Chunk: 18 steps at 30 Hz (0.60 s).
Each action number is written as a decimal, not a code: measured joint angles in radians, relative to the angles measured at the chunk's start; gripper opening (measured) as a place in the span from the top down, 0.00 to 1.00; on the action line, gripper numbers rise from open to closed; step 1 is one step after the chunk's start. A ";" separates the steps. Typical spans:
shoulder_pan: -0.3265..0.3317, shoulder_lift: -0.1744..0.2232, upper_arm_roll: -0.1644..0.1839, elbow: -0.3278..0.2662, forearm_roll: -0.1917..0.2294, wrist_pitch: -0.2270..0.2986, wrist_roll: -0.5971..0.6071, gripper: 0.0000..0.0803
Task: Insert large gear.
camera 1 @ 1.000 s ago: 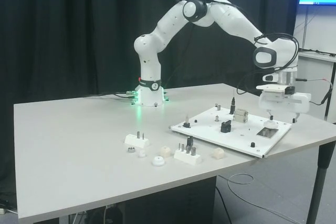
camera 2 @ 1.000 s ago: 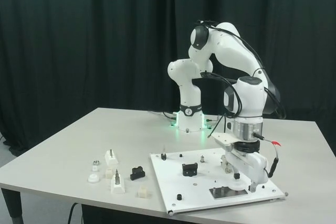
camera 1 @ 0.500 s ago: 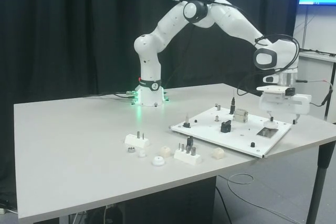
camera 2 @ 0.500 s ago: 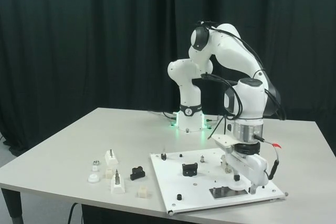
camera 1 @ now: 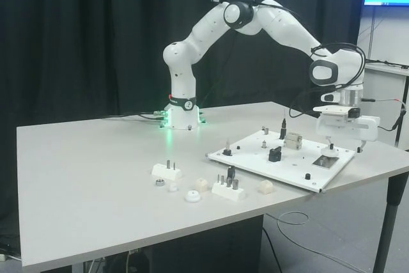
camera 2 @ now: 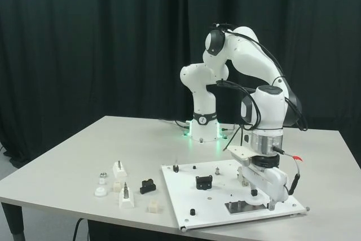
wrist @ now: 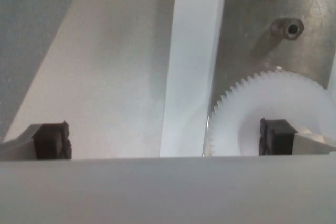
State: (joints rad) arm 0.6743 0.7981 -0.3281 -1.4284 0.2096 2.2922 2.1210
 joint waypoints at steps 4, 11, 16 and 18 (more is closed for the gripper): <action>0.000 0.000 0.000 0.000 0.000 -0.002 0.000 0.00; 0.001 0.001 0.000 0.001 0.000 -0.017 0.000 0.00; 0.002 0.002 0.000 0.001 0.000 -0.029 0.000 0.00; 0.002 0.003 0.000 0.001 0.000 -0.031 0.000 0.00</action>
State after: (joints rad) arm 0.6761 0.8013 -0.3281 -1.4278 0.2096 2.2612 2.1210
